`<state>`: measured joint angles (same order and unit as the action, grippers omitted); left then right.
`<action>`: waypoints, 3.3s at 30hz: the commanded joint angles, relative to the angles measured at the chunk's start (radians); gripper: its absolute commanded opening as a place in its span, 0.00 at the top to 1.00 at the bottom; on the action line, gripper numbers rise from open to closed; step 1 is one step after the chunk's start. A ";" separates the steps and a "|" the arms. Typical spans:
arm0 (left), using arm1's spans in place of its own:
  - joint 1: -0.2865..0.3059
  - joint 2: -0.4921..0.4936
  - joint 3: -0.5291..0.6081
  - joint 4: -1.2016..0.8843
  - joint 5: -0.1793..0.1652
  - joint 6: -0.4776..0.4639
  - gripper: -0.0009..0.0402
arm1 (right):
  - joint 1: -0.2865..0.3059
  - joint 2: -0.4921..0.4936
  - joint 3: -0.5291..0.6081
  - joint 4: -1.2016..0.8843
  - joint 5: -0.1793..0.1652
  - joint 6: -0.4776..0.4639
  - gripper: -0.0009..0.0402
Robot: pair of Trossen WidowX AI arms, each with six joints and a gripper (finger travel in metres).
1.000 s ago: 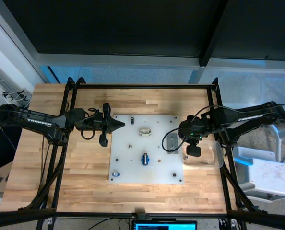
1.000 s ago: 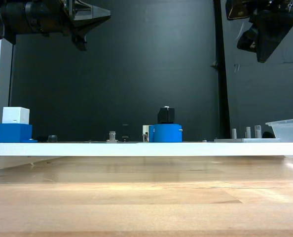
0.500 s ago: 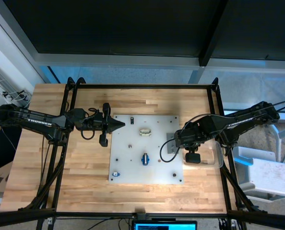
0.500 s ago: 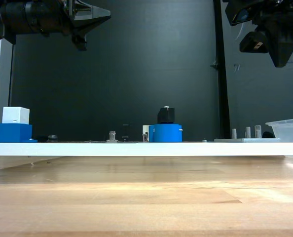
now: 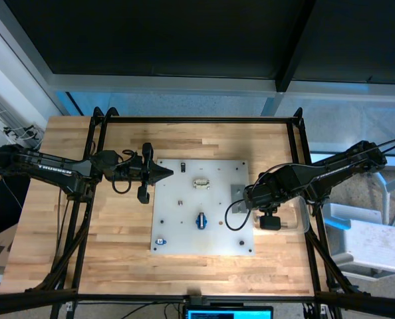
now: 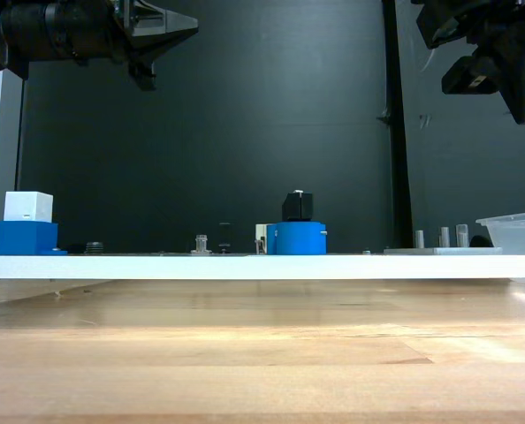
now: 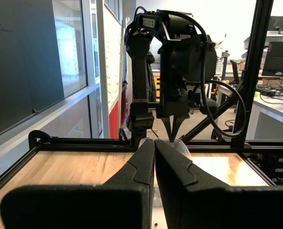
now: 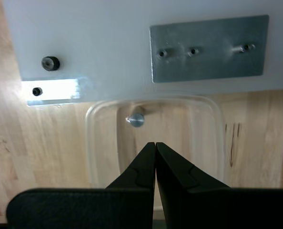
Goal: Pick the 16mm cylinder and place it in the taskboard
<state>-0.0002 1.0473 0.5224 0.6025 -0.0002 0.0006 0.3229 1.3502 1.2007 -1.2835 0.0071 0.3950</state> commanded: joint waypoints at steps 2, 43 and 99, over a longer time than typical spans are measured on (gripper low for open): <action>0.000 0.000 0.000 0.000 0.000 0.000 0.98 | 0.003 0.000 -0.009 0.001 0.001 0.002 0.98; 0.000 0.000 0.000 0.000 0.000 0.000 0.98 | 0.040 0.021 -0.137 0.137 0.034 0.043 0.50; 0.000 0.000 0.000 0.000 0.000 0.000 0.98 | 0.096 0.103 -0.354 0.441 0.027 0.064 0.50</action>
<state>-0.0002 1.0473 0.5228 0.6029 -0.0002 0.0006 0.4187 1.4509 0.8486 -0.8459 0.0334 0.4606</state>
